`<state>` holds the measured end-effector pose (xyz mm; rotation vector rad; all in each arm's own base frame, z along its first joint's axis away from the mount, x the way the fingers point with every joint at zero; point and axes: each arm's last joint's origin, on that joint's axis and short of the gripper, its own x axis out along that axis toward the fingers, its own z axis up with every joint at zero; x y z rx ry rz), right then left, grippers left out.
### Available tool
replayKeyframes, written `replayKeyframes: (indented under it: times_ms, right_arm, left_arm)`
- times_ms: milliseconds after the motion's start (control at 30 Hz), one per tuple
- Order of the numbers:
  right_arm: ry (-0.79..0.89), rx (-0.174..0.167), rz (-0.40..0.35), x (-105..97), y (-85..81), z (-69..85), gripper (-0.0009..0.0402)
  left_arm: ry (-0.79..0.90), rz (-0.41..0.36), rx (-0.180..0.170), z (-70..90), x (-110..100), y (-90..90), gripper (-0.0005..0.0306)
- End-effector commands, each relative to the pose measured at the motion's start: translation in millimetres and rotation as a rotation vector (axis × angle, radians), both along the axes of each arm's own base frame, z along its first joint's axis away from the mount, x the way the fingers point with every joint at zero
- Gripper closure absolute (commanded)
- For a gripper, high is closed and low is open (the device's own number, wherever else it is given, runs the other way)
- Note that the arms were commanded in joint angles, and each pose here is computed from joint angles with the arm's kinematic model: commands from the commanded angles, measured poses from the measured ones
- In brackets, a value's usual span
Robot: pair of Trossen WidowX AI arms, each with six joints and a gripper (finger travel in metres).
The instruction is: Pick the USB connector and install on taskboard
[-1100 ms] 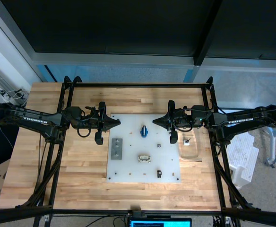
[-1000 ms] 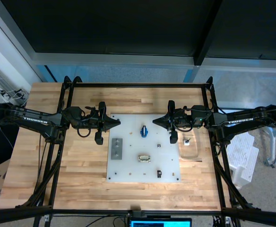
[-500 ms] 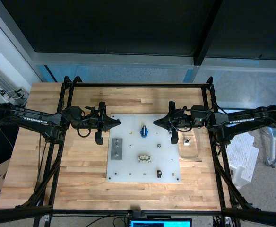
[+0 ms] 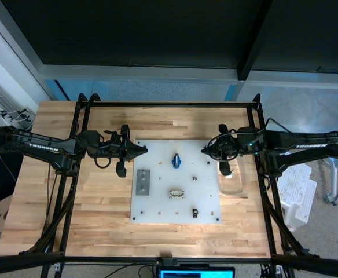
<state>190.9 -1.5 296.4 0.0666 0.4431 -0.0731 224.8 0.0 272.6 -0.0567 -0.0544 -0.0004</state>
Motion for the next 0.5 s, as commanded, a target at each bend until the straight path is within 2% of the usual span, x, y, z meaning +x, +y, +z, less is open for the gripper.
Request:
replayKeyframes:
  times_ms: [33,333,500]
  right_arm:
    - [0.104,-0.009,0.005,-7.1,0.1,7.9,0.0393]
    - [0.313,-0.018,0.011,-28.3,0.5,26.1,0.0393]
    - [0.425,-0.021,0.025,-39.7,2.3,28.4,0.0393]
  left_arm:
    - [0.001,0.000,0.000,-0.2,0.0,0.1,0.0300]
    - [0.001,0.000,0.000,-0.2,0.0,0.0,0.0300]
    - [0.001,0.000,0.000,-0.2,0.0,0.0,0.0300]
